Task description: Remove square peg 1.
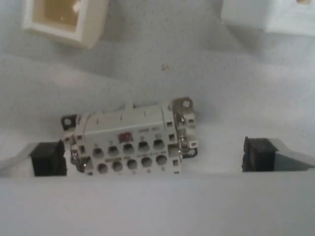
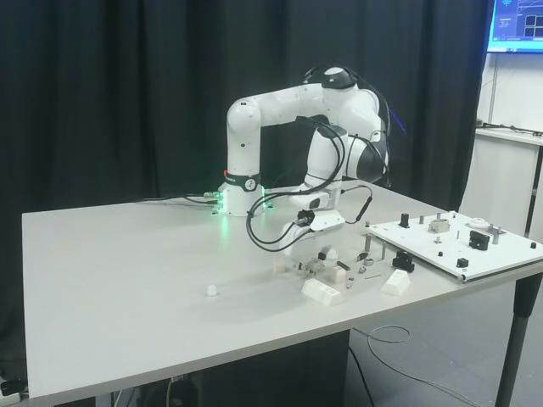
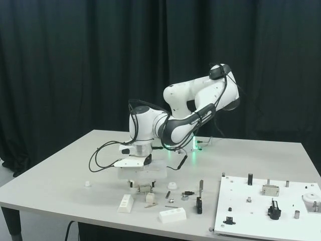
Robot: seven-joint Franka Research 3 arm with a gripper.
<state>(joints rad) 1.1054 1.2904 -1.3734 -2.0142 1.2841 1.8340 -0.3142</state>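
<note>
the hand point(image 1: 155, 157) hangs low over the desk point(image 2: 127, 254) near its front edge, its fingers point(image 1: 48, 158) spread wide on either side of a grey multi-pin connector block point(image 1: 130, 142) that lies loose on the surface, not touched by either pad. whether this block is the square peg 1 of the task cannot be told; nothing here is plainly a square peg, and the white board point(image 3: 261, 211) at the desk's right end carries several small fittings too small to name. the block under the hand looks like a stiff, light moulded part with metal clips at its ends, unlikely to crush but apt to skid or twist on the smooth desk. its long flat sides look the best place for a grip, the pads square to them. two white housings point(image 1: 66, 19) lie nearby.
</note>
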